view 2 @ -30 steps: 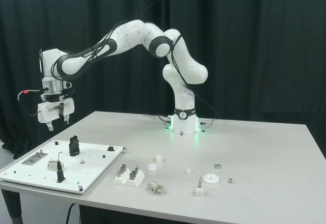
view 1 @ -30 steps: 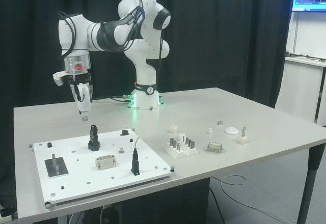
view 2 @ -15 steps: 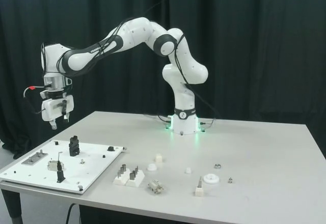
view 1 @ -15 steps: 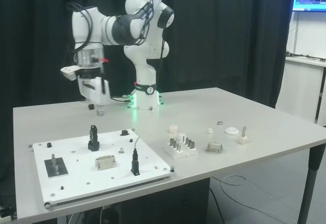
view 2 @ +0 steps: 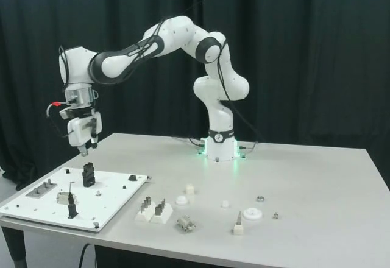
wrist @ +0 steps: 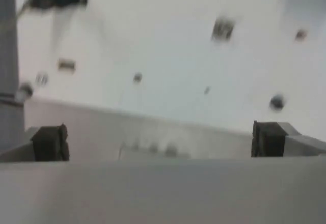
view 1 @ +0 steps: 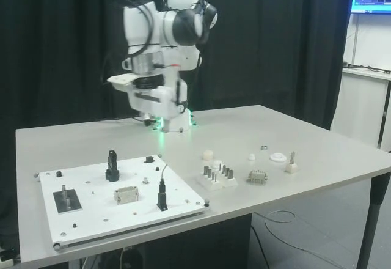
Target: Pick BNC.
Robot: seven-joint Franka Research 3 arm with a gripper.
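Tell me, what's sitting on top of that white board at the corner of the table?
The white board carries several small fixtures: a black upright part, a black post with a thin wire, a grey block and a peg on a dark plate. Anything beneath it is hidden.

- The white arm (view 2: 152,45) rises from its base (view 2: 220,148), bolted at the back of the table (view 2: 317,183), and a green light glows at the foot of that base.
- From the shoulder the arm bends high and reaches out sideways, with the forearm sloping down to the wrist (view 2: 78,94).
- The claw (view 2: 86,151) hangs below the wrist and points down, in the air, touching nothing.
- In the wrist view the two black fingertips (wrist: 50,143) stand wide apart with nothing between them.
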